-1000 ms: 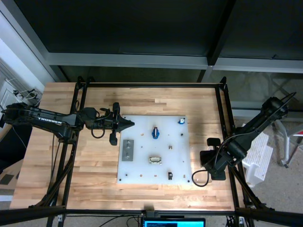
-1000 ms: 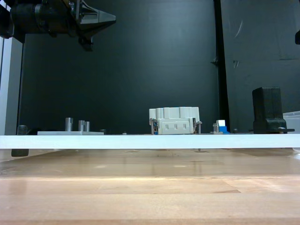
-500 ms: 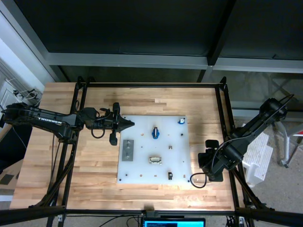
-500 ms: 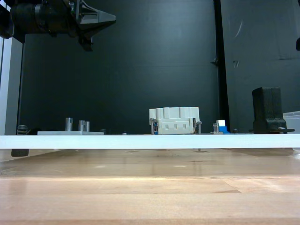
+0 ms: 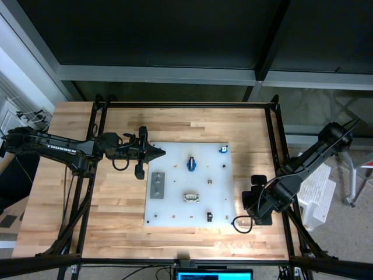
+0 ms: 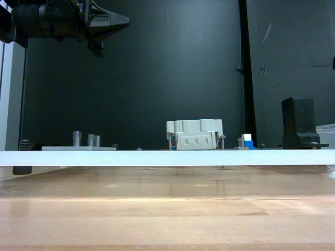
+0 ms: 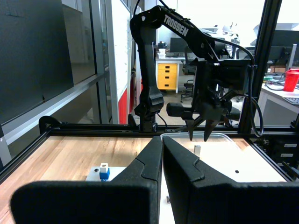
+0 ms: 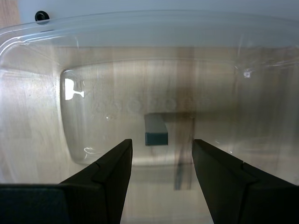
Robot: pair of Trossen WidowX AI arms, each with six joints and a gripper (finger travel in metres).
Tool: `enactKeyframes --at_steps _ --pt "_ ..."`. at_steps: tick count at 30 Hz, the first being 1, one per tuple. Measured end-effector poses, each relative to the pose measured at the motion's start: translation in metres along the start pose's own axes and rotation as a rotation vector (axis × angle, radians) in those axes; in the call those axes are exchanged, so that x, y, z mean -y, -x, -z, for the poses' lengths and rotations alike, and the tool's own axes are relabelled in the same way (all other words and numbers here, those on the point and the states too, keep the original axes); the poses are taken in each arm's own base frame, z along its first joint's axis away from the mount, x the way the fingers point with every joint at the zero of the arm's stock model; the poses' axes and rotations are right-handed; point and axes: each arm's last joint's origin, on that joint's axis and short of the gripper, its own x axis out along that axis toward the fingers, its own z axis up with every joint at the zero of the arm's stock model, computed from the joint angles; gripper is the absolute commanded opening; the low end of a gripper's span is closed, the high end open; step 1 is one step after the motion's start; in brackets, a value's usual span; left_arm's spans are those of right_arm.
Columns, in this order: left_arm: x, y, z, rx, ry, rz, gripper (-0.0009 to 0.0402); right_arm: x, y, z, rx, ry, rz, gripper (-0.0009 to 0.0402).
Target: Pick the 16mm bar and install on taskboard
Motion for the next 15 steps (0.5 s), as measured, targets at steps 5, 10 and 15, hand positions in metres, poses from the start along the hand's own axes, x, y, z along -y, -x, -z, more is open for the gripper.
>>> enactKeyframes --at_steps 5,10,15 --pt "0.0 0.0 0.0 0.0 0.0 0.0 0.0 -0.001 -0.007 0.0 -0.011 0.009 0.009 0.0177" --pt "0.0 0.0 0.0 0.0 0.0 0.0 0.0 -0.001 -0.016 0.001 0.004 0.009 -0.005 0.0177" --pt "0.0 0.0 0.0 0.0 0.0 0.0 0.0 0.0 -0.023 0.004 0.009 0.008 -0.01 0.0177"
